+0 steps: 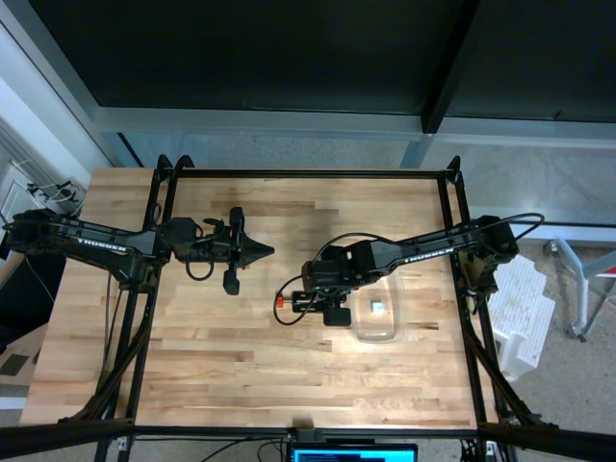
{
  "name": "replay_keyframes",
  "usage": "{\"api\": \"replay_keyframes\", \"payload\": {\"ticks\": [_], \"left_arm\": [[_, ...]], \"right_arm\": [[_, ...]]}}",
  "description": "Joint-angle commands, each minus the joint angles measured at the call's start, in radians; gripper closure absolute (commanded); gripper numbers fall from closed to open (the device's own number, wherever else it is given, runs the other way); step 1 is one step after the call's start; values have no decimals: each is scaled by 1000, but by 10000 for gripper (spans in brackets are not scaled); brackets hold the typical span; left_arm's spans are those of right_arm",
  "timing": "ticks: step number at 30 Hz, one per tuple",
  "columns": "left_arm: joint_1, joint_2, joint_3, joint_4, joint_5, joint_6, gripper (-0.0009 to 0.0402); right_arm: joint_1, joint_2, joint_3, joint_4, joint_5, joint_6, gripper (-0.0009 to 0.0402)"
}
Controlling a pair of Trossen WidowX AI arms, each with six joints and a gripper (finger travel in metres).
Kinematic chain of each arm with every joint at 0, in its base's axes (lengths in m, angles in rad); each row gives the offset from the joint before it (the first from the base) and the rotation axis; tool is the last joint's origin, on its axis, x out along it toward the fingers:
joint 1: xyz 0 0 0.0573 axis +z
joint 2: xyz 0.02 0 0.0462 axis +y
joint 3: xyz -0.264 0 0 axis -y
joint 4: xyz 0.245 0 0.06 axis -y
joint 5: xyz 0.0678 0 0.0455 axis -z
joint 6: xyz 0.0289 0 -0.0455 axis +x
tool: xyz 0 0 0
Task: Remove the USB-C connector from taskboard and place in the container
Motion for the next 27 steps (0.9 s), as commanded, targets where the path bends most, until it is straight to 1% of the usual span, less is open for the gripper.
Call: {"api": "replay_keyframes", "payload": {"ticks": [1, 19, 22, 27], "left_arm": [[0, 0, 0, 0, 0, 0, 393], [0, 0, 0, 0, 0, 0, 393], [0, 0, 0, 0, 0, 0, 393], [0, 0, 0, 0, 0, 0, 393]], "right_arm": [[0, 1, 26, -13, 0, -6, 393], [19, -13, 29, -22, 0, -6, 393], [24, -37, 11, -19, 0, -6, 393], [24, -100, -71, 2, 0, -5, 393]]}}
